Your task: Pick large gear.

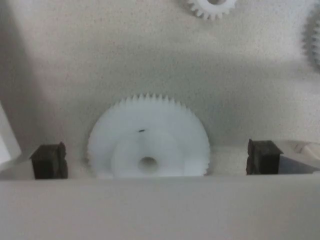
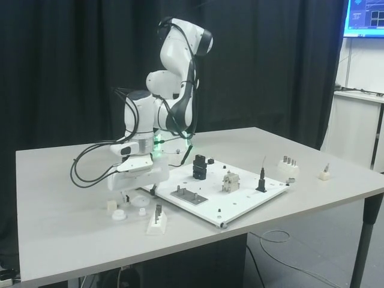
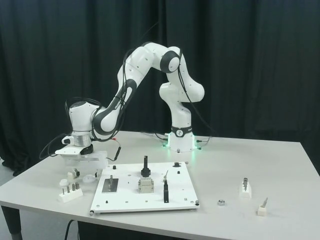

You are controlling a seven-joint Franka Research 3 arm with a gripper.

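Note:
The large gear point(image 1: 148, 140), white with fine teeth and a raised hub with a centre hole, lies flat on the grey table. My gripper point(image 1: 156, 159) is open and low over it. One black fingertip point(image 1: 49, 161) and the other point(image 1: 262, 157) stand on either side of the gear, each with a gap to its rim. In the first room view the gripper point(image 2: 129, 195) hangs just above the table, left of the white board. The second room view also shows the gripper point(image 3: 80, 170) at the table's left end.
A smaller white gear point(image 1: 212, 7) and part of another gear point(image 1: 315, 40) lie close by. The white assembly board point(image 2: 240, 204) carries a black block point(image 2: 200, 168) and upright pegs. A pin holder point(image 2: 157, 223) stands near the front edge.

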